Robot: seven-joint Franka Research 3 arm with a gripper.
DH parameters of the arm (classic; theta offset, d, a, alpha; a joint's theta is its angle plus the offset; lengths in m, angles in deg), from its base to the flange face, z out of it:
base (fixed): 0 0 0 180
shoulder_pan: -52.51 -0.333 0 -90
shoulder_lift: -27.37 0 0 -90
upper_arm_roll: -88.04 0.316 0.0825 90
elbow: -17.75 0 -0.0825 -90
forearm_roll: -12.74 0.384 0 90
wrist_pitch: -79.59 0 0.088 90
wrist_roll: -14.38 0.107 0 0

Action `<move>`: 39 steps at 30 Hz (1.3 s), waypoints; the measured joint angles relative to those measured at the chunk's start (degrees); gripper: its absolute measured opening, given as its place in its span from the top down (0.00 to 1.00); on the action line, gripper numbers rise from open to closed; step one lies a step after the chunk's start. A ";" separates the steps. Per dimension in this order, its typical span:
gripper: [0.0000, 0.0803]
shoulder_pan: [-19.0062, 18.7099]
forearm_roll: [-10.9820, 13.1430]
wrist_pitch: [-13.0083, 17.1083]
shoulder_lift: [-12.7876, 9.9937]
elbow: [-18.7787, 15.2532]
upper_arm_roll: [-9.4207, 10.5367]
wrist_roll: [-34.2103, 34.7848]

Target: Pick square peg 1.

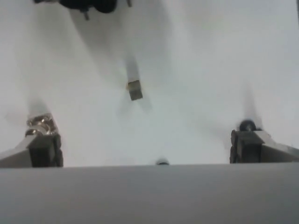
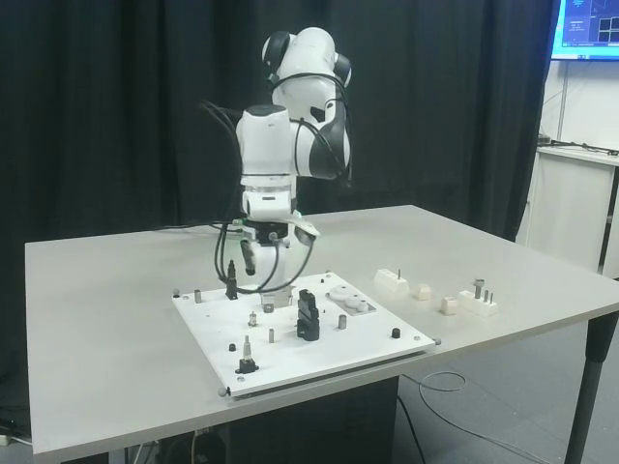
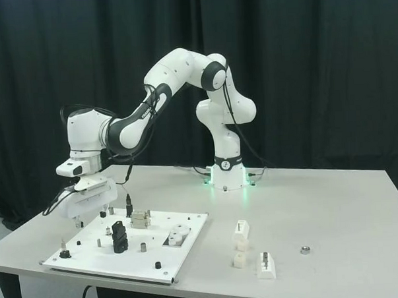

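**One square peg stands below spread fingers**

One small, square-section metal peg (image 1: pixel 135 90) stands upright on the smooth white board (image 2: pixel 368 340), seen end-on between the two blocky black fingers (image 1: pixel 45 148) of the white arm's gripper (image 1: pixel 145 150), which are spread wide with nothing between them. The gripper hangs above the peg, clear of it. Short cylindrical pins and a ribbed black block (image 2: pixel 308 315) stand nearby on the board, which lies flat on the matt grey table (image 2: pixel 97 319).
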 joint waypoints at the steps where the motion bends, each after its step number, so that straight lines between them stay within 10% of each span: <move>1: 0.00 0.00 0.00 0.00 0.09 0.00 -0.03 1.72; 19: 0.00 -1.23 -0.02 -7.00 3.24 -1.70 -0.06 15.87; 39: 0.00 -8.07 -1.38 -8.17 11.96 -13.51 -0.70 28.82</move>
